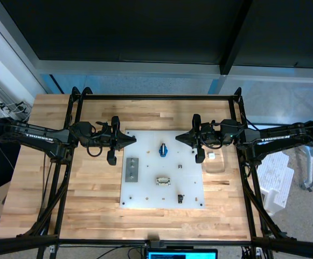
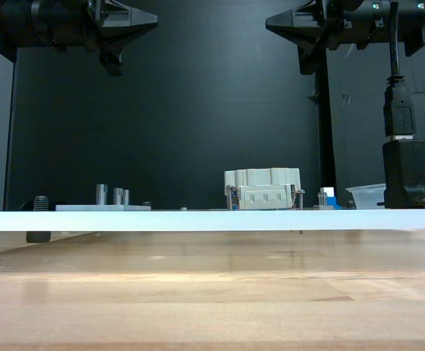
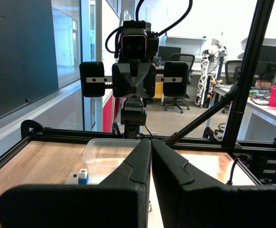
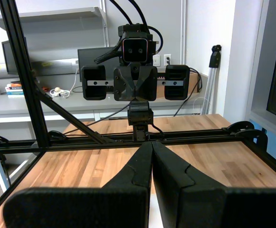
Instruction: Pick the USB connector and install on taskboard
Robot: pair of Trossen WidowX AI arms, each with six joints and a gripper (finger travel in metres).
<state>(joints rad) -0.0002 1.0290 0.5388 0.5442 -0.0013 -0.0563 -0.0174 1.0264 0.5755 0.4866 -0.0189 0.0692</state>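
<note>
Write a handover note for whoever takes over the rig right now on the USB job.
Left gripper: shut, empty, high up, about over the taskboard's far left corner.
Right gripper: shut, empty, high up over the board's far right part.
On the board: blue part, grey block, beige connector, black part.
Low view: a cabled USB plug stands upright on the board.
A white-and-blue piece sits at the clear tray's far edge.
Done: nothing gripped.
Left: pick and install. I cannot tell which connector is meant.
</note>
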